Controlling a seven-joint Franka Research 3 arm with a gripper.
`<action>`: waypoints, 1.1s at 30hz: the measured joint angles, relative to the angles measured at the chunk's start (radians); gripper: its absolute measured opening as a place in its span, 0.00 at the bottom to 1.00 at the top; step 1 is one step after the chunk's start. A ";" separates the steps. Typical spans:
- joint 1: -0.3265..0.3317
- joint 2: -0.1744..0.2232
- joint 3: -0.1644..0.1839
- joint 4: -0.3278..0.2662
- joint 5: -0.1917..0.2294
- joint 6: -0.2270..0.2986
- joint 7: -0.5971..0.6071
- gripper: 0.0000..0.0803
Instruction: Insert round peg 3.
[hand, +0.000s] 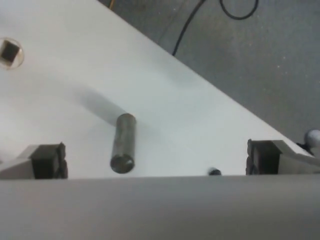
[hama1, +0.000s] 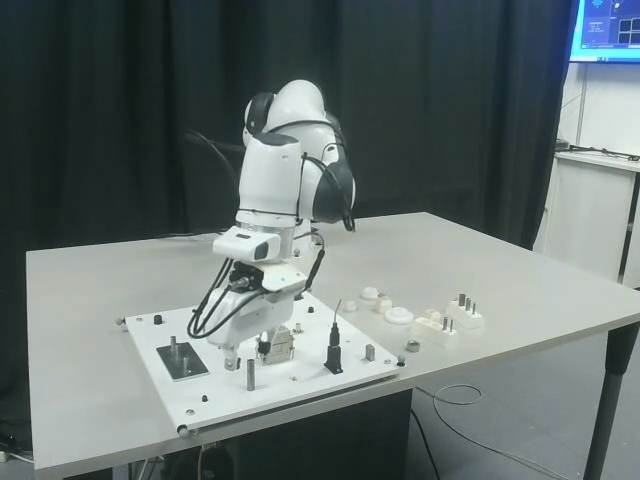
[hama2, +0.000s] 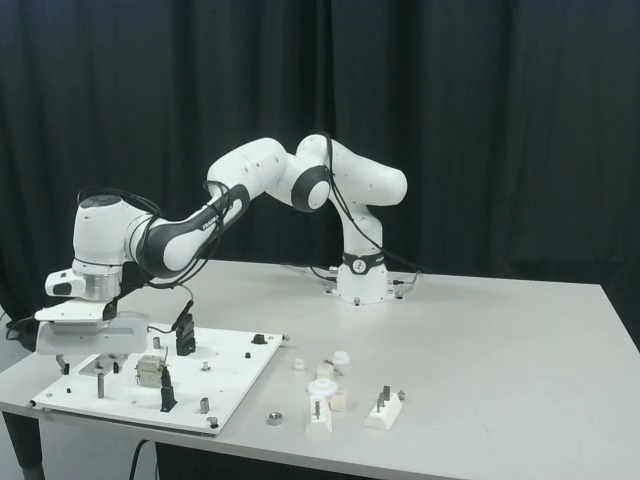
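We count one white robot arm (hama2: 250, 190), one white board (hama1: 262, 372), one grey table (hama2: 480, 350), two white fixture blocks (hama2: 385, 410), three white round parts (hama1: 398, 316), and one black cable (hand: 190, 22) on the floor.

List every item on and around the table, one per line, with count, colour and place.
Board: one, white, at the table's front edge under the gripper.
Round peg: one, grey, upright on the board between the fingers.
Black post: one, black, upright on the board beside the gripper.
Grey plate: one, grey, on the board's far end, carrying small pegs.
White holders: two, white, on the table beside the board, holding small pegs.
Table: one, grey, under everything.
Curtain: black, behind the table.
Arm: one, white, bolted on the table, reaching over the board.
Gripper: one, fingers open either side of the peg.
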 joint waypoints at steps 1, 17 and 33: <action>0.000 0.000 -0.002 0.003 0.000 0.000 0.000 0.99; 0.004 0.000 -0.012 0.016 -0.017 0.041 -0.022 1.00; 0.003 0.002 -0.012 0.013 -0.037 0.058 -0.047 1.00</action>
